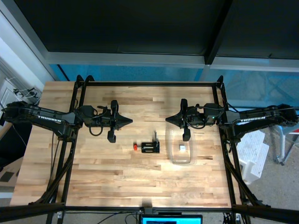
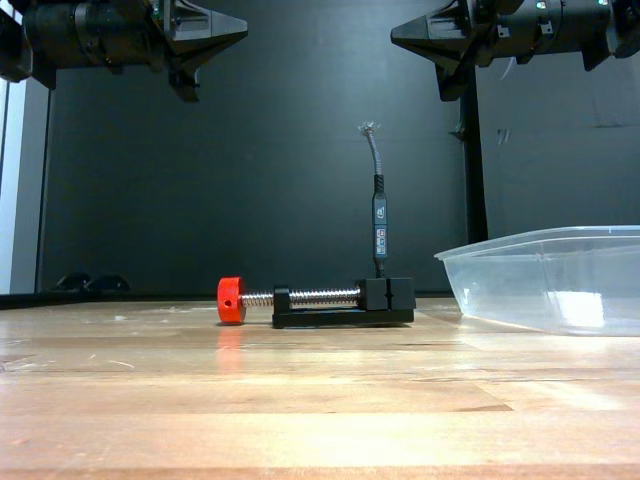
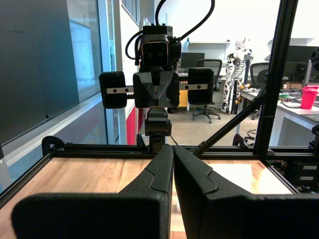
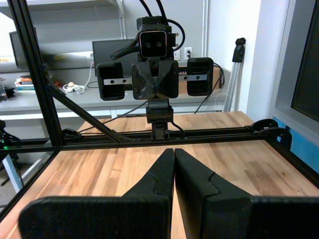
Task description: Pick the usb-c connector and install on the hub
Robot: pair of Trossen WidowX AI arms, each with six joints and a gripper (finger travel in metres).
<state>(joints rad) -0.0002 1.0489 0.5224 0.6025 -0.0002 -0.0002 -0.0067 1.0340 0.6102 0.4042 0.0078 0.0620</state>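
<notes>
Butcher-block (image 1: 117, 179) under left end effector (image 1: 130, 121), right end effector (image 1: 167, 119)

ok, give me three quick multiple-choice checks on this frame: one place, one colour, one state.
1. The small white part lies:
A. in the clear container
B. on a shelf
C. on the floor

2. The knob of the clamp is:
A. blue
B. red
C. yellow

3. The left gripper and right gripper are:
A. both open
B. both holding something
C. both shut and empty

Answers:
1 A: the high view shows it inside the container's walls, right of the clamp.
2 B: the low view shows the knob red.
3 C: each wrist view shows fingers together with nothing between. Both grippers hang above the table, facing each other.
</notes>
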